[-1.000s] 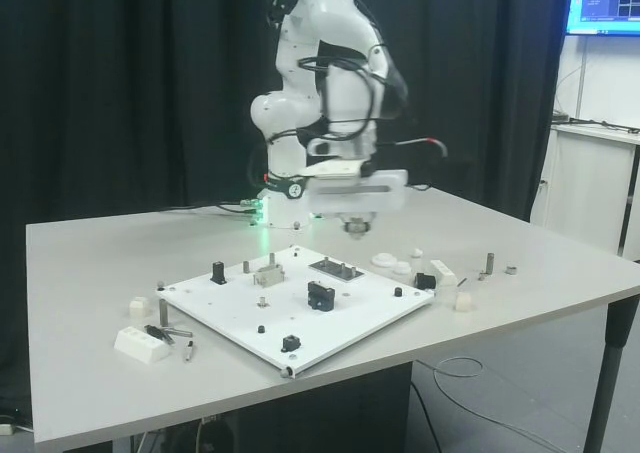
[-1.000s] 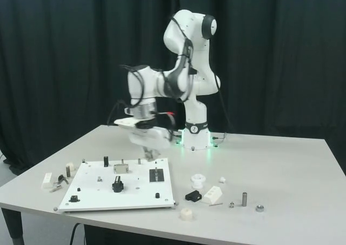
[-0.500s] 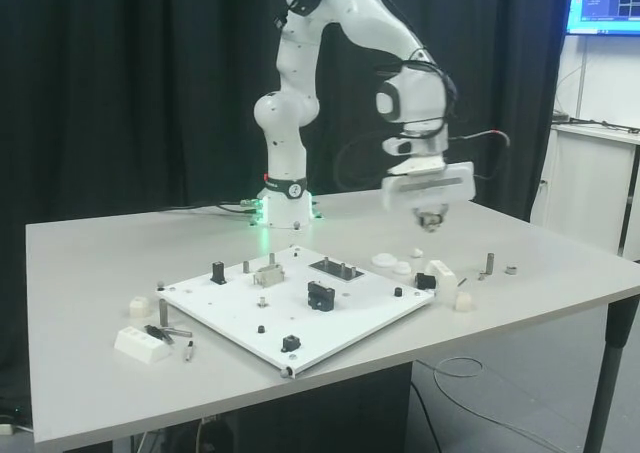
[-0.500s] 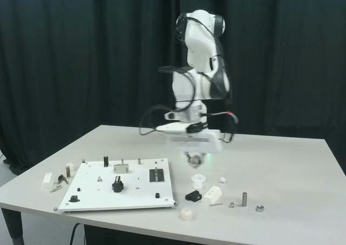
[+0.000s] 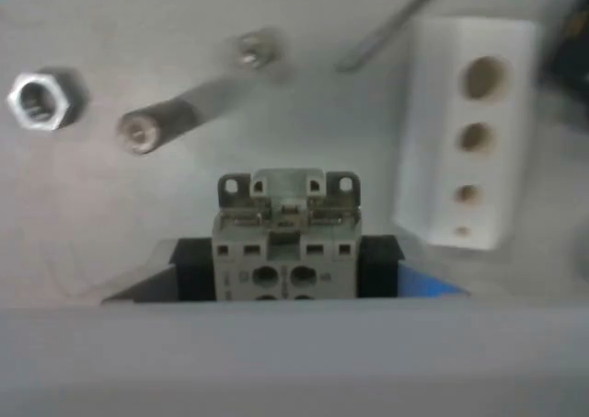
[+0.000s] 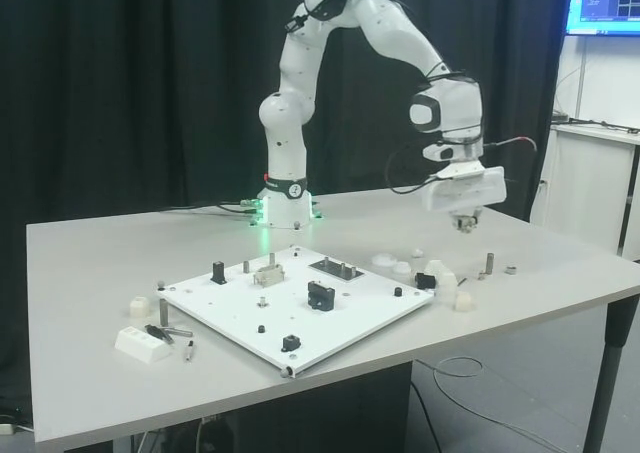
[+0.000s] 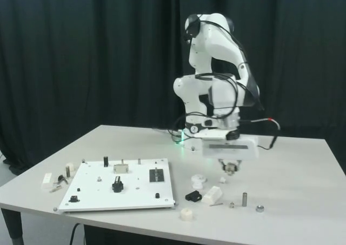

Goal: Place waterproof.

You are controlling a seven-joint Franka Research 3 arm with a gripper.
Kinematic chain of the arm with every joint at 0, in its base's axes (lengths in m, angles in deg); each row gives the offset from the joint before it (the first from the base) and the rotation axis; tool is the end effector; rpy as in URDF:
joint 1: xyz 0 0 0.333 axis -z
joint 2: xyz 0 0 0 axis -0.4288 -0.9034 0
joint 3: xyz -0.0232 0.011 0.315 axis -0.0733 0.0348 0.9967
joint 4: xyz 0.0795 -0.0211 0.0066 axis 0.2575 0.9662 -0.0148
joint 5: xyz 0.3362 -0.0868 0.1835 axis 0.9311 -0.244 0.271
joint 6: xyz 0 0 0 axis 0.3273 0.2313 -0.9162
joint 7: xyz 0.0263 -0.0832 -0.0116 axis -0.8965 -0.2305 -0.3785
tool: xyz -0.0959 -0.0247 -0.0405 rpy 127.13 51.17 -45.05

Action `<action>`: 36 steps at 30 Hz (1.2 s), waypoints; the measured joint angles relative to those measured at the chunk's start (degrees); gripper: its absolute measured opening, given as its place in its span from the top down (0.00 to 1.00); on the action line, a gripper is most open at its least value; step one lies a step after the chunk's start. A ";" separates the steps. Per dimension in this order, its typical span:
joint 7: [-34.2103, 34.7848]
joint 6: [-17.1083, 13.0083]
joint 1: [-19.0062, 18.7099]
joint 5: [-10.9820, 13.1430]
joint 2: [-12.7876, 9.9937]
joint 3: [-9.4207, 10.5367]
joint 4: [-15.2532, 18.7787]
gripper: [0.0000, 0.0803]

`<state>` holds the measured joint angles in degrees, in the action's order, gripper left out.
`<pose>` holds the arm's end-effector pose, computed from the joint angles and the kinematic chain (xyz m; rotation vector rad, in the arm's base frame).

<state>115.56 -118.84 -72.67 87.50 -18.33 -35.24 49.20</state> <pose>0.5147 0.2100 0.2840 -2.6519 1.4119 -0.0599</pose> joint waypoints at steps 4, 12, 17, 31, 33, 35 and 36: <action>1.22 -1.50 -2.25 0.00 -1.66 0.08 -0.35 0.61; 4.33 -2.13 -5.06 0.00 -4.39 0.17 -2.02 0.61; 5.68 -2.13 -5.81 0.00 -5.58 0.19 -2.89 0.61; 7.70 -2.13 -6.01 0.00 -9.07 1.32 -4.90 0.61; 7.81 -2.13 -6.01 0.00 -9.65 1.45 -5.25 0.61; 8.03 -2.13 -6.00 0.00 -10.24 1.59 -5.59 0.61; 8.21 -2.13 -6.00 0.00 -10.54 1.65 -5.76 0.61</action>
<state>123.77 -120.97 -78.68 87.51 -28.87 -33.59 43.44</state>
